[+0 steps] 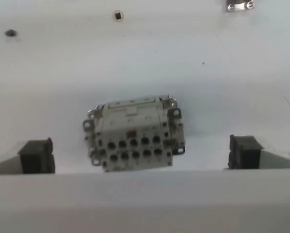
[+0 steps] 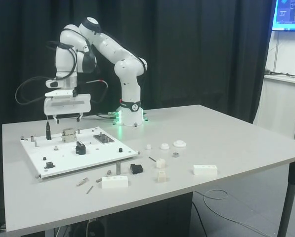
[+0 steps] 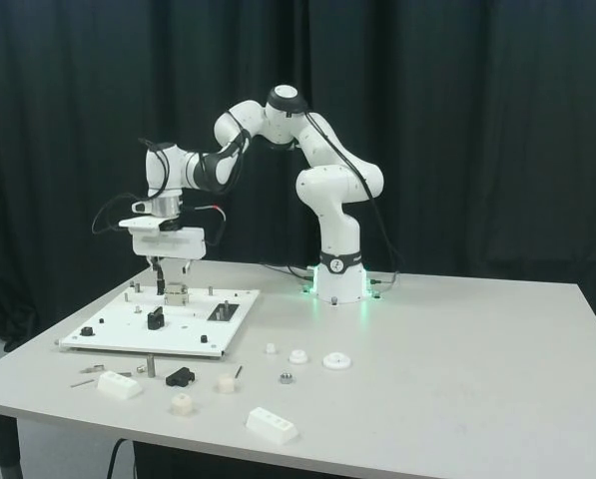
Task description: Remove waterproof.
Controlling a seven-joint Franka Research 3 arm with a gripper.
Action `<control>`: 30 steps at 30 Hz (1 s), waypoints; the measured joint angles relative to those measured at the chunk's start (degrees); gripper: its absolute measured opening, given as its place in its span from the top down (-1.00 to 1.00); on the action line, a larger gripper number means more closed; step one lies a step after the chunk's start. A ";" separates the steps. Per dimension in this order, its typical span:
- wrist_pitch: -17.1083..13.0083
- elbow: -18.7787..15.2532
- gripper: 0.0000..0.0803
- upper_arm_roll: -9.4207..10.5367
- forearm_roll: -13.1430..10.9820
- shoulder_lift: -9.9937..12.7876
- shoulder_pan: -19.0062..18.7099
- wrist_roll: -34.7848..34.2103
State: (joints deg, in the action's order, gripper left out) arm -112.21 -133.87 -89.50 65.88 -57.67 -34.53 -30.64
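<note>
Claw (image 1: 140, 153) open, straddling waterproof connector (image 1: 134, 133).

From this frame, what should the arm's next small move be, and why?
Probably straight down. The gripper hangs open above the grey multi-pin waterproof connector block on the white board, its black fingertips apart on both sides and touching nothing, so lowering should bracket it for a grasp.
</note>
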 joint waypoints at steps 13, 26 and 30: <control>5.12 0.76 -0.99 5.34 -1.95 -0.05 0.21 -2.30; 6.21 0.89 -0.99 6.77 -2.48 -0.13 0.21 -4.36; 6.21 0.89 -0.99 6.85 -2.49 -0.20 0.21 -5.05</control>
State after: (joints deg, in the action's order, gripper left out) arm -106.01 -132.99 -82.65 63.40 -57.87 -34.32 -35.69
